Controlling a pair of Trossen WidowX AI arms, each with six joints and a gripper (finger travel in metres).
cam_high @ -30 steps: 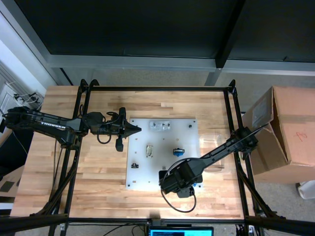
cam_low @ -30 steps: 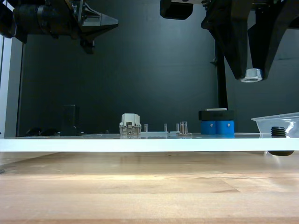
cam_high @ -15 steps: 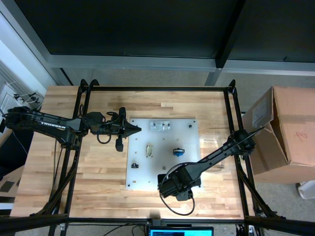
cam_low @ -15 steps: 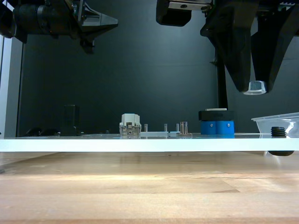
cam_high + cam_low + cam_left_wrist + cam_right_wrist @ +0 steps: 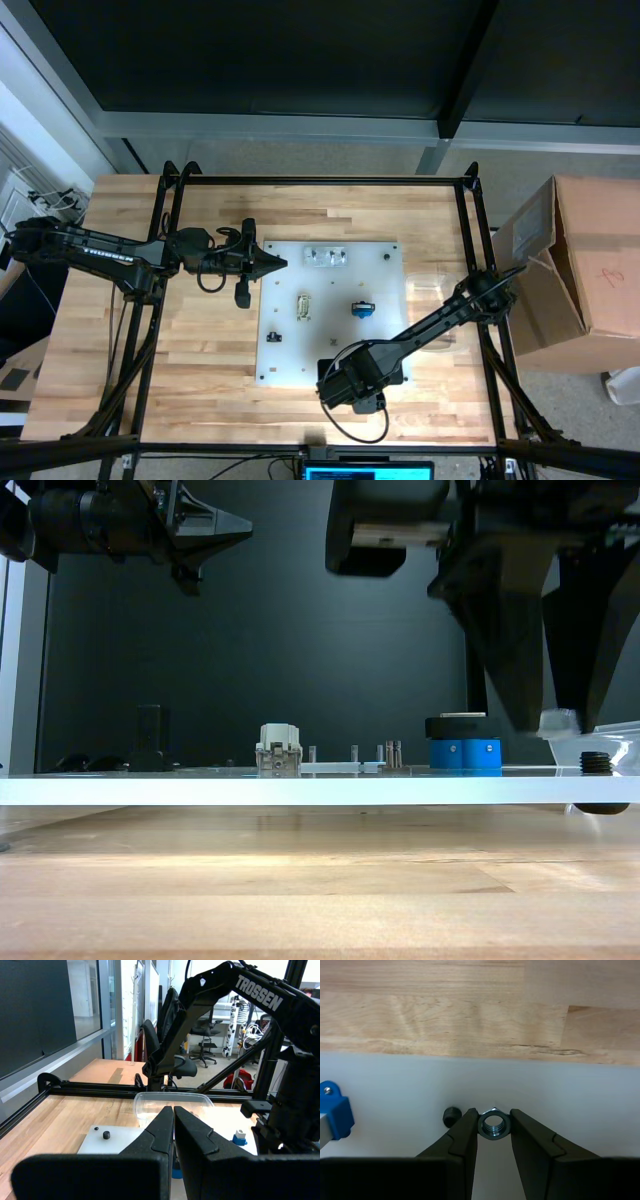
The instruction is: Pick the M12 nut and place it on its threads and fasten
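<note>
the right gripper [image 5: 493,1115] is clamped on the m12 nut [image 5: 494,1126], fingers pressing on opposite sides so the threaded bore faces down toward the white board [image 5: 580,1110], which looks like the right pose for setting it onto threads. the nut is held in the air, not on its stud: the black ribbed stud [image 5: 451,1116] sits just beside one finger, off to the side of the bore, and the low view shows the nut above the stud's top and apart from it. so a sideways shift seems needed before lowering. the left gripper [image 5: 173,1110] hangs high over the board's far left edge, fingers pressed together on nothing. in the high view the right arm's wrist covers both nut and stud. in the low view the stud stands before the clear tray [image 5: 600,735], the nut is a pale smear, and depth cannot be judged.
</note>
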